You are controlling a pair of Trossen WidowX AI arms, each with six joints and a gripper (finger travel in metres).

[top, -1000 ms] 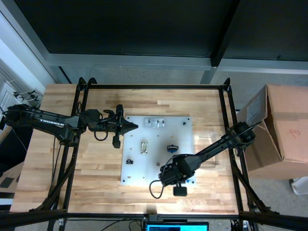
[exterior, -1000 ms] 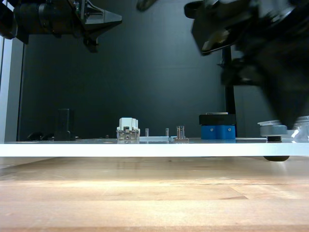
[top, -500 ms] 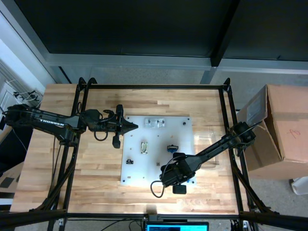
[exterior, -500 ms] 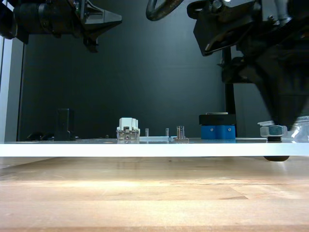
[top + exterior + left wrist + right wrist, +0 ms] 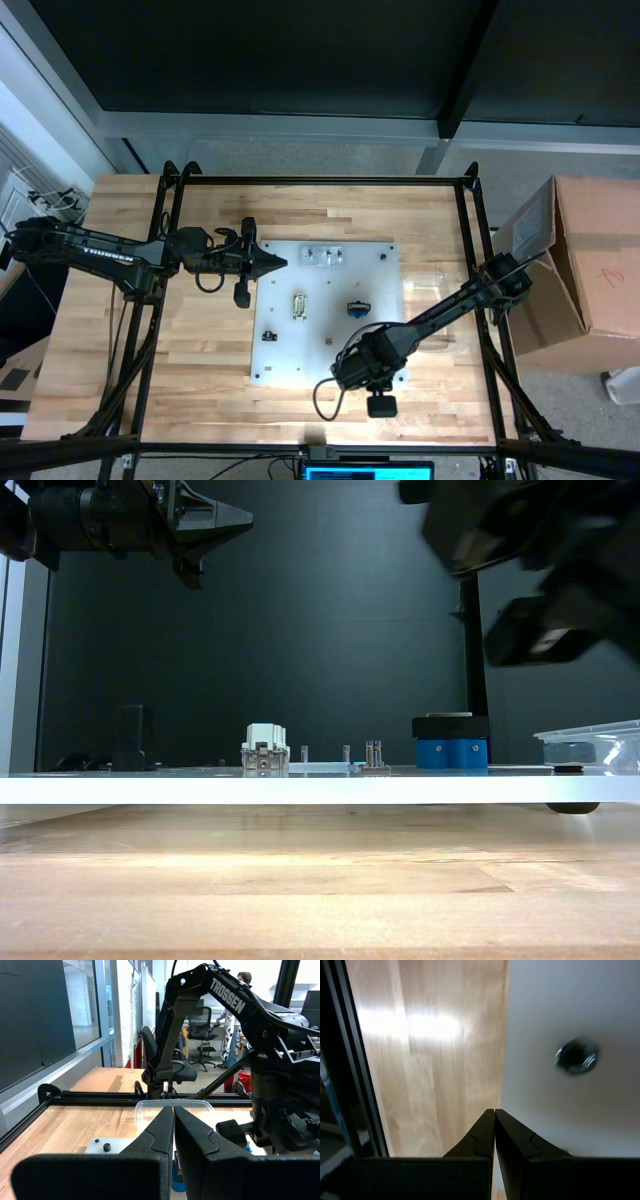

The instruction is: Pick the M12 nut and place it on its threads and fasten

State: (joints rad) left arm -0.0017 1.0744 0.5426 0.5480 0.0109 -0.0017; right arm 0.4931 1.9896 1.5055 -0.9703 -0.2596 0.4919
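The silver M12 nut (image 5: 576, 1056) sits on its stud on the white board (image 5: 570, 1010), free of both grippers. In the low view the nut (image 5: 571, 751) rests on top of the black stud (image 5: 570, 768), in front of the clear tray (image 5: 600, 738). My right gripper (image 5: 495, 1110) hangs above the board's near right edge, beside the nut, shut with nothing between its fingers. In the high view the right gripper (image 5: 376, 378) and its arm hide the nut. My left gripper (image 5: 283, 263) is shut and hovers high over the board's left edge.
A blue block (image 5: 450, 750), a white connector (image 5: 264, 752) and small silver posts (image 5: 374, 754) stand on the board (image 5: 290, 350). The clear tray (image 5: 440, 300) lies right of the board. A cardboard box (image 5: 580, 270) stands beyond the table's right edge.
My right gripper has lifted up and away from the nut, towards the near edge. The nut stays on its stud. The left arm has not moved.
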